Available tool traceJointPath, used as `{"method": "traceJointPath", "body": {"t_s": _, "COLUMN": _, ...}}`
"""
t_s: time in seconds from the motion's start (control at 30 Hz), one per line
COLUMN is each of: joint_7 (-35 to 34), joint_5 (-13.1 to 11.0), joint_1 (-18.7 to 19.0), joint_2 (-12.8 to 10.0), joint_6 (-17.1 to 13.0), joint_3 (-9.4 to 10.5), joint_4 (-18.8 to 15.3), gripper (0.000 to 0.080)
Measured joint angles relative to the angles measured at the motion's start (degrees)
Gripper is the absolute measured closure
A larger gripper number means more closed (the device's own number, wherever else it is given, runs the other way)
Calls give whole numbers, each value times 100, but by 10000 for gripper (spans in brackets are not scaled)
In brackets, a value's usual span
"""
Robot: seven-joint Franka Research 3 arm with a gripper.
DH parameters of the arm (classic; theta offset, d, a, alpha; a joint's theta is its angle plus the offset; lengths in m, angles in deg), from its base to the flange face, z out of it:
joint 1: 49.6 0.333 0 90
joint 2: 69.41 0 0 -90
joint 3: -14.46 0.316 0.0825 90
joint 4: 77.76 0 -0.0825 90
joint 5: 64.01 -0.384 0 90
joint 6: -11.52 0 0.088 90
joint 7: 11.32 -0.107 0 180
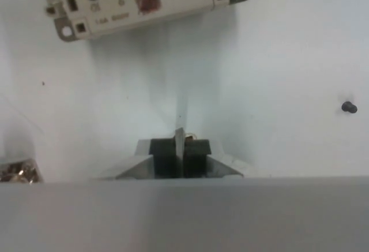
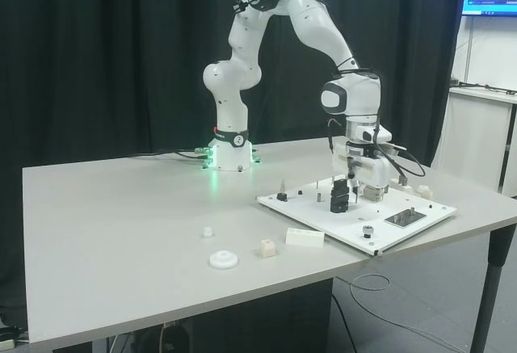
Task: Insert square peg 1.
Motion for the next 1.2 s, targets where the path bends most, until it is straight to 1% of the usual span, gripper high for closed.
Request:
{"method": "traceJointPath", "body": {"t_s": 0.57, "joint_7": -13, "joint_5": -1, "joint_1": -79, "joint_2": -3, "joint_6": -29, "joint_3": -12, "joint_4": 0, "gripper": 777}}
{"method": "traceJointPath", "body": {"t_s": 1.2, "joint_7": -13, "joint_5": -34, "joint_1": -79, "joint_2": -3, "joint_6": -51, "joint_3": 32, "joint_4": 4, "gripper": 778}}
